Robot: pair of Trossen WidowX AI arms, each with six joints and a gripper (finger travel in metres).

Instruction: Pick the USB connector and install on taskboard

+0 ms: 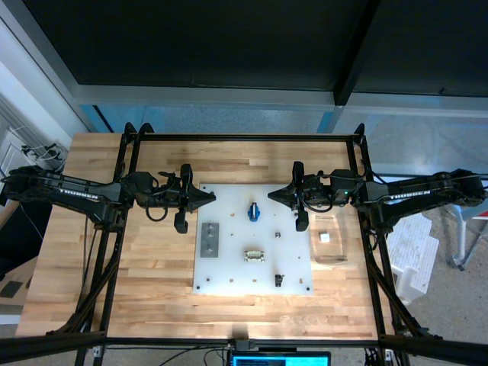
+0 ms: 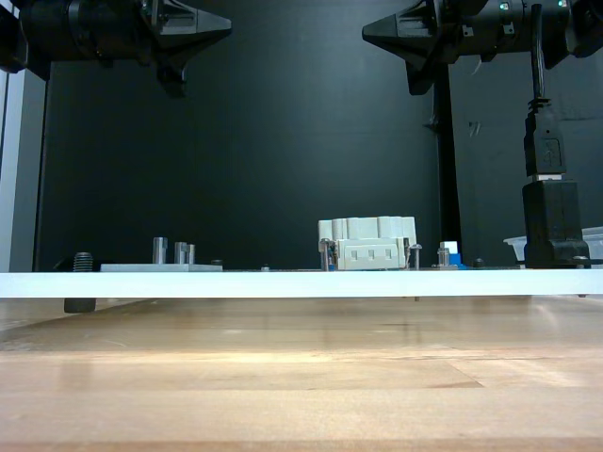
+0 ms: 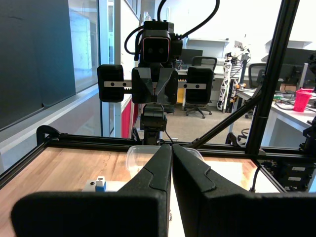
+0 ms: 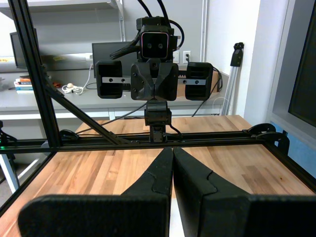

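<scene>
Left tool: held above the far left corner of the taskboard, pointing inward toward the other arm. Its left wrist view shows the two fingers pressed together with nothing between them.
Right tool: held above the far right part of the taskboard, pointing back at the left tool and well apart from it. Its fingers are also together and hold nothing.
Height: in the low view both tools sit high above the board, clear of every part on it.
USB connector: stands upright on the taskboard near its near right corner, well apart from both tools. In the low view it is a black body with a narrower upper part, and a thin black cable rises from its top.
Taskboard: white square plate lying flat on the wooden table, between the two arms.
Grey block: on the left side of the board, with short posts on it.
Blue part: on the far middle of the board.
Beige multi-pin connector: near the board's middle, between the blue part and the near edge.
Clear container: on the table just beside the board's right edge, with a small white cube inside.
</scene>
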